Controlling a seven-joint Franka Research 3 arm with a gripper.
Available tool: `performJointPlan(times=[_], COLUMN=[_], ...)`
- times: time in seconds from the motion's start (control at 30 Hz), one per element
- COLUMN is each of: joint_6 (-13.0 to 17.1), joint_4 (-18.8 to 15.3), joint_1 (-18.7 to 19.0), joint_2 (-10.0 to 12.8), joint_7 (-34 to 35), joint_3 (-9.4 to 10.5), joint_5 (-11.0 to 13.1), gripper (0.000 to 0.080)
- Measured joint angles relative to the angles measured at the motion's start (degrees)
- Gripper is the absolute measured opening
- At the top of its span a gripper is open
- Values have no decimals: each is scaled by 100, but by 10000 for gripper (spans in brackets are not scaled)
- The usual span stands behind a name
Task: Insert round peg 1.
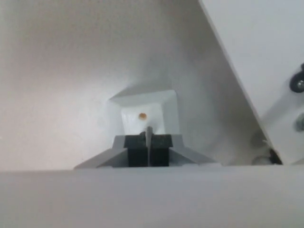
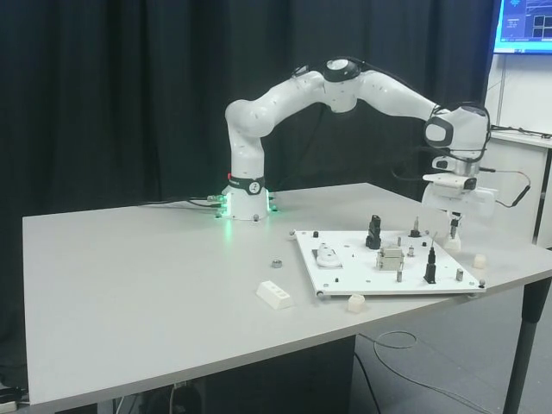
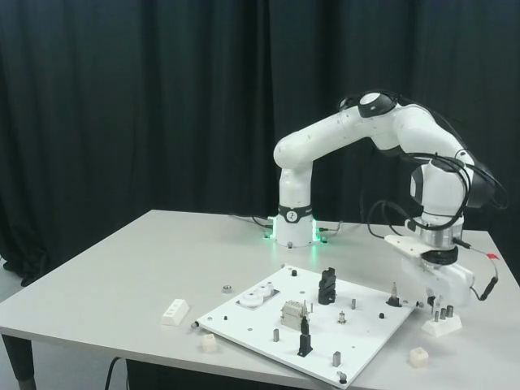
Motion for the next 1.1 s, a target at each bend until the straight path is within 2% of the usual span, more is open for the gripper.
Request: performJointPlan(times=[0.3, 0.7, 1.1], joint_6=[-158, -160, -115], joint_4=[0, 0, -13], joint_1=[89, 119, 81], joint_2=[31, 31, 31], joint_7=[0, -58, -738], joint_3=[-196, -281, -356], joint_5=[-61, -185, -411], gripper=[17, 17, 17])
